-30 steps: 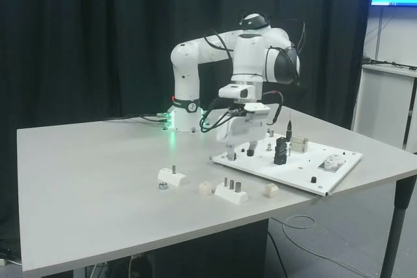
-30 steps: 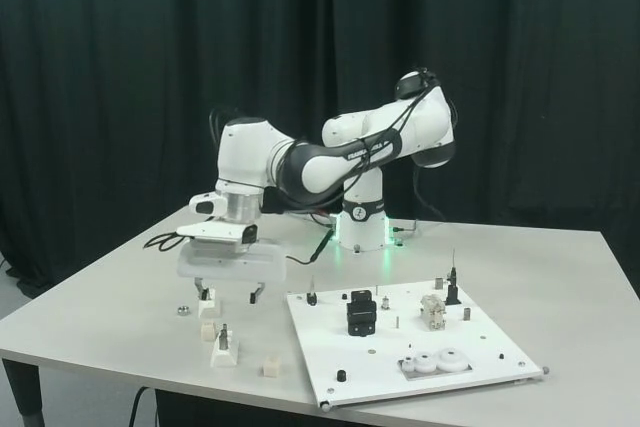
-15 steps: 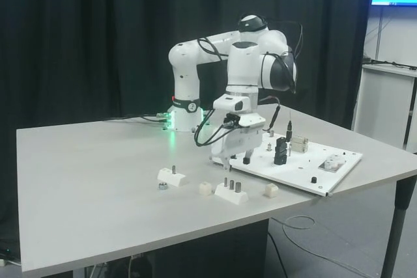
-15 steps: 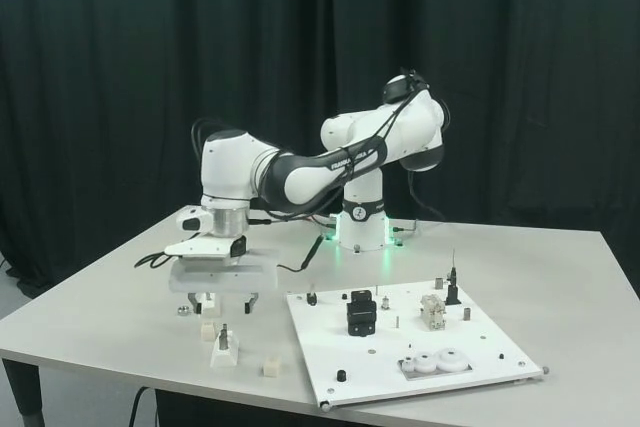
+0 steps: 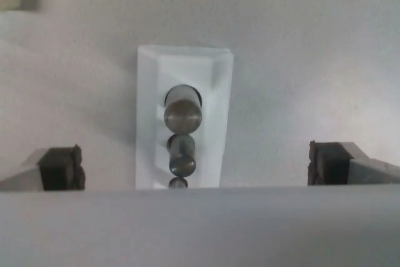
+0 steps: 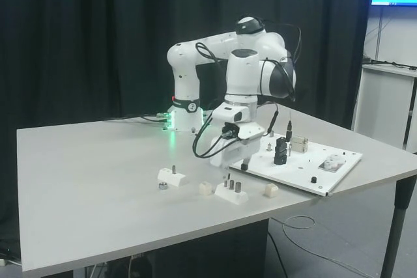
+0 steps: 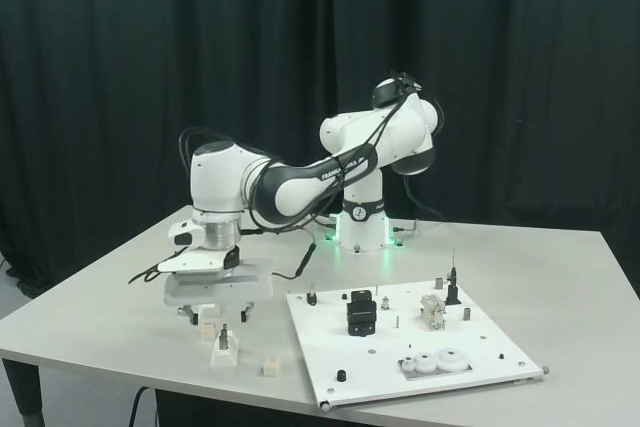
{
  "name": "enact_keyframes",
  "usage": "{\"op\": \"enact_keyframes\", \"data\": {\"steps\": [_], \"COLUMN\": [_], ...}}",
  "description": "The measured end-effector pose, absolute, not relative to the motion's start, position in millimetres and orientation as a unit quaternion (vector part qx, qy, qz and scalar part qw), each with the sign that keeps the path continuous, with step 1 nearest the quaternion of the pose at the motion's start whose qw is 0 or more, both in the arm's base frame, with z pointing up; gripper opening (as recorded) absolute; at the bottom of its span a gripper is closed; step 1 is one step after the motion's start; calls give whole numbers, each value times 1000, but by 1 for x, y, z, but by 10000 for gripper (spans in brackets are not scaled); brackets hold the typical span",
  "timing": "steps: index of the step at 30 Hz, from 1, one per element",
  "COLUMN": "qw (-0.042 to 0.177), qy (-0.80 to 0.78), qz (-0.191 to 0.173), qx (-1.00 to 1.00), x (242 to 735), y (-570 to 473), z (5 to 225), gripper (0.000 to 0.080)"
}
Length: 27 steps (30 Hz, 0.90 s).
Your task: Pick round peg 3.
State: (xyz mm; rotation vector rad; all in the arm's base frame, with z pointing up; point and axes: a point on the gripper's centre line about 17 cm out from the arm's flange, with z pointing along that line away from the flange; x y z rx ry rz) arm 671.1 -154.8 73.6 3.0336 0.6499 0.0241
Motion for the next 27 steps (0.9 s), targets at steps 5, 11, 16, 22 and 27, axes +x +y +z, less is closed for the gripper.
{"op": "enact_keyframes", "data": {"steps": [5,11,16,22,27], "qw": [16,9,7,7,9], "qy": [210,208,208,208,210], "qz": [-1,-9,-13,-17,-20], "qx": [978,978,978,978,977], "x": [669,667,665,663,662], "y": [-156,-157,-158,-159,-160], "z": [69,64,59,55,51], "gripper": [800,800,800,800,800]}}
